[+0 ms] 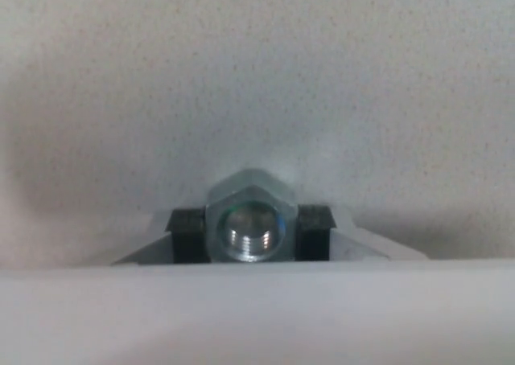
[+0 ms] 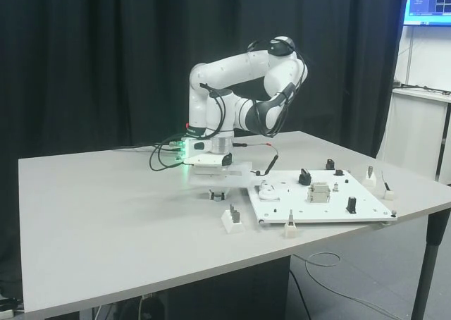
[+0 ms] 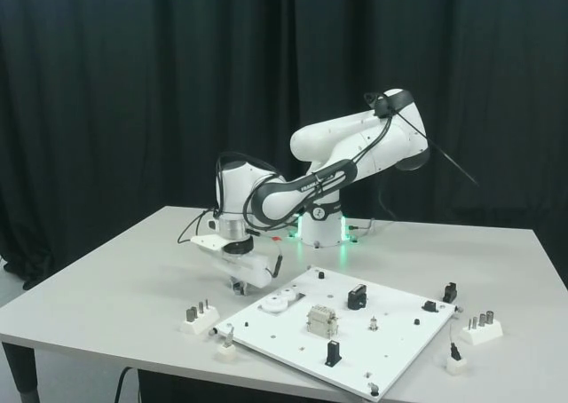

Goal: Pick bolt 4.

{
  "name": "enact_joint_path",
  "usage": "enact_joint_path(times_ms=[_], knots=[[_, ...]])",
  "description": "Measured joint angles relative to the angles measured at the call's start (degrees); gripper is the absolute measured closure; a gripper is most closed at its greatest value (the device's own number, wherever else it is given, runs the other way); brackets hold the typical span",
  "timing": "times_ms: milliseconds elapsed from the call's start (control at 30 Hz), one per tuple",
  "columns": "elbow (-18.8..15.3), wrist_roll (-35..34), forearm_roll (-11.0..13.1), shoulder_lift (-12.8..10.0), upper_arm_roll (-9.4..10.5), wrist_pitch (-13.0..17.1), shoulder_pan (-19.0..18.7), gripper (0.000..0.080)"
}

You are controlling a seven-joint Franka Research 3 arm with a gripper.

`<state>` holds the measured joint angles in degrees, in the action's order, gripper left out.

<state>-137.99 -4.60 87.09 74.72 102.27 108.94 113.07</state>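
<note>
Bolt 4 (image 1: pixel 251 224) shows as a shiny grey hexagonal metal piece with a threaded hollow facing the wrist camera. It sits between the two black fingertips (image 1: pixel 187 235) of the gripper (image 1: pixel 250 236), which are clamped on its opposite flats, just above the grey table (image 1: pixel 257 75).

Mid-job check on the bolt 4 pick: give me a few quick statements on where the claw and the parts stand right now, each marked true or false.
1. The claw is shut on a threaded hex part. True.
2. The claw is above the white board. False: it is beside it, over the grey table.
3. The table holds nothing but the board. False: small white blocks stand off it.
4. The arm's base glows green. True.
</note>
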Motion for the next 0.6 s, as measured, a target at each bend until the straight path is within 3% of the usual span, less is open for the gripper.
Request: enact_joint_path(times_ms=[600], knots=[[0.2, 1.0, 0.0, 0.0, -1.42, 0.5, -0.7, 0.0574]])
